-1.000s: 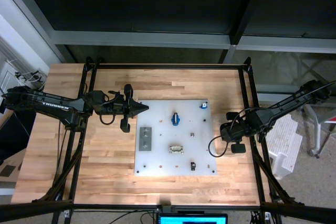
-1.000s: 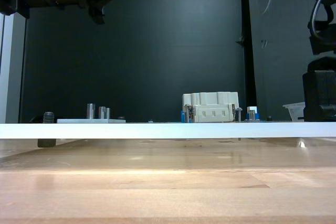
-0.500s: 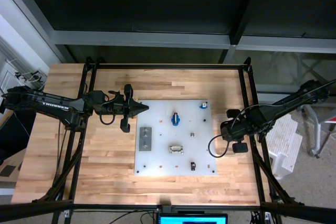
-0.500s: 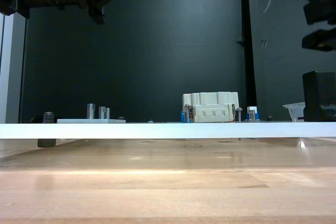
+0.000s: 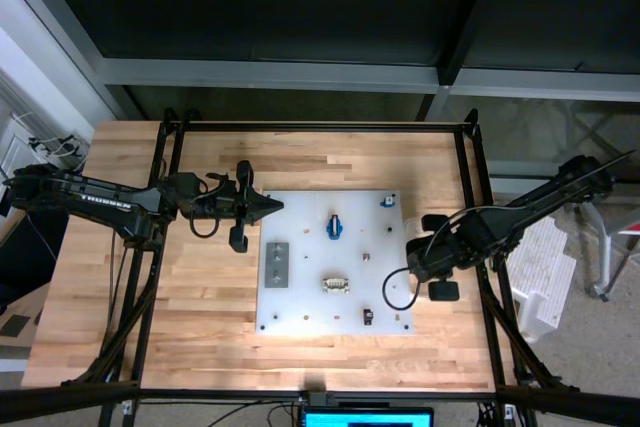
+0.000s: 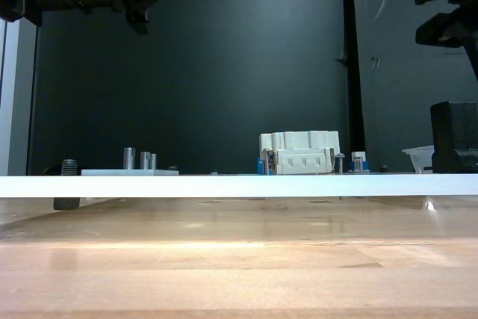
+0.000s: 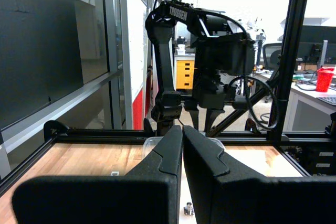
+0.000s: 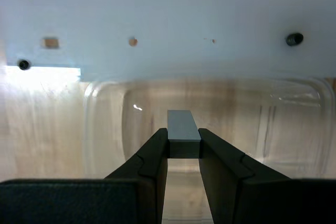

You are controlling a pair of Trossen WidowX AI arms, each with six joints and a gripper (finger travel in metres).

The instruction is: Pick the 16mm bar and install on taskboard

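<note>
Wooden table, dark backdrop, office desk beyond.

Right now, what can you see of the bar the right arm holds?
The 16mm bar is a small matte grey block, metal-looking, pinched in the right end effector over a clear plastic bin beside the white taskboard, clear of its seat. The left end effector, shut, hangs above the board's far-left corner.

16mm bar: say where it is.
The bar is in the right pincer above the clear tray by the board's right edge; left pincer, shut, hovers at its left edge.
</note>
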